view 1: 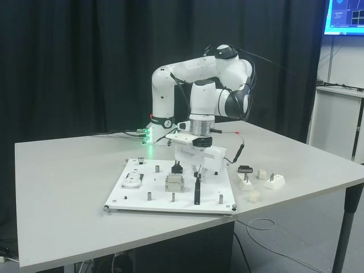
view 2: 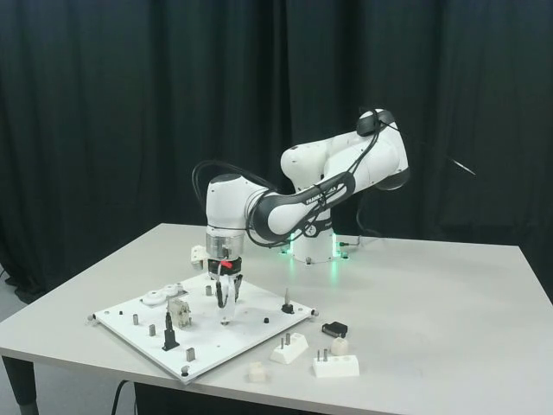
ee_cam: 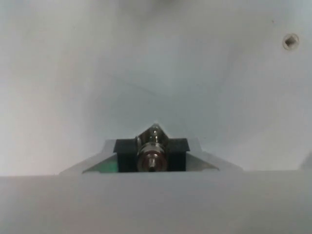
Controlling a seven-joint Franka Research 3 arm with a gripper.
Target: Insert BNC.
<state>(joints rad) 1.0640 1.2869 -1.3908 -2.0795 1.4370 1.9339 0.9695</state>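
Starting at the left of the grey desk (view 1: 57, 170): a white board (view 1: 142, 200) laid flat, presumably to keep every fixture at a known spot. Carrying, near its left edge, a round white fixture (view 1: 133, 180), then a grey block (view 1: 173, 183) further along, with short pegs scattered between.

Moving on to the middle: hanging just above the board, the claw (view 1: 196, 169), pointed straight down from the white arm (view 1: 187, 71). Clamped, by the look of the wrist view, on the metal connector (ee_cam: 151, 157), gripped between the black pads with its open end facing the board. Held upright like that most likely so as to go straight down onto a socket. Hard to say from any view which fixture serves as that socket, or whether the connector touches anything yet; in the wrist view, only bare white board below it. Standing just in front of the claw, a thin black post (view 1: 197, 193), close enough to call for care in any sideways move.

Further right, off the board: a few small white blocks (view 1: 273, 182) parked on the desk, well apart from the claw, apparently out of the way of this step.
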